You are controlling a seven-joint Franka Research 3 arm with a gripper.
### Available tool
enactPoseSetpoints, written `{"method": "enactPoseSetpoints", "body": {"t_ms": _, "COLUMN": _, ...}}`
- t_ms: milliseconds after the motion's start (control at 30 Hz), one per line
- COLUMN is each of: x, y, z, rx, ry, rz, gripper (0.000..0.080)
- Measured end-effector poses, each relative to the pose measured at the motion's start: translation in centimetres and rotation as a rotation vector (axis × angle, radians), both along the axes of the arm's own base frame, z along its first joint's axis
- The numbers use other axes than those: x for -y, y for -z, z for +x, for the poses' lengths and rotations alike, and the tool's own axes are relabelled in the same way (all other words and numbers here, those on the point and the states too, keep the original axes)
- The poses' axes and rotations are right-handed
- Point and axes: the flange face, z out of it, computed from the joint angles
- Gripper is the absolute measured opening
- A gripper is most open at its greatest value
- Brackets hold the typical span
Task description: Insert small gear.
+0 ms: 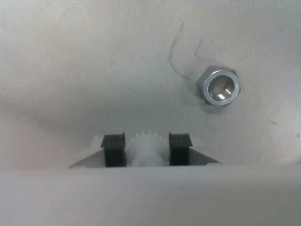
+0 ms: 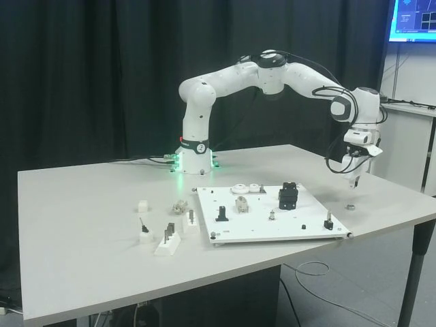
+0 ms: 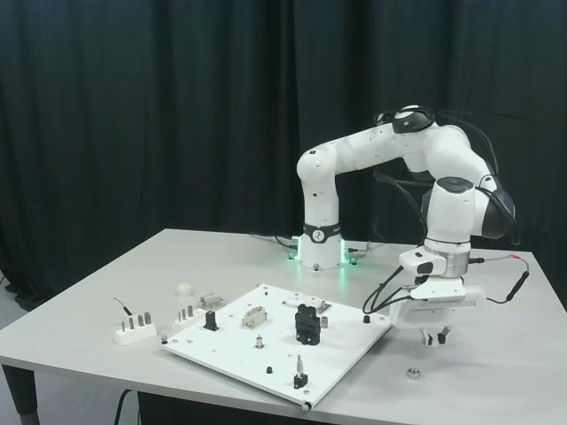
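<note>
We hold the small gear (image 1: 146,149) tight between our gripper (image 1: 146,150) fingers, low in the frame. It looks light, hard and slippery, so we squeeze its flat sides

First room view: set back from the counter (image 2: 82,204), facing the arm's base (image 2: 193,153) and black curtain, white board (image 2: 272,214) in front. Second room view: likewise distant, from another corner, arm (image 3: 443,212) at right. Both share arm, board and counter. Wrist view: close, looking down past the claw (image 1: 147,149) onto grey counter and a nut (image 1: 218,85).
</note>
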Motion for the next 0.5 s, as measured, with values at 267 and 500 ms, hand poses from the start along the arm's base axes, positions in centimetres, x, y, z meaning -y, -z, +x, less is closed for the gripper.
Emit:
{"method": "enactPoseSetpoints", "body": {"t_ms": 267, "x": 0.08, "y": 0.03, "z": -0.03, "rx": -0.004, "ry": -0.002, "rz": -0.008, "gripper": 0.0195}}
{"method": "enactPoseSetpoints", "body": {"t_ms": 500, "x": 0.19, "y": 0.0, "z": -0.18, "rx": -0.021, "ry": -0.004, "rz": -0.015, "gripper": 0.0195}}
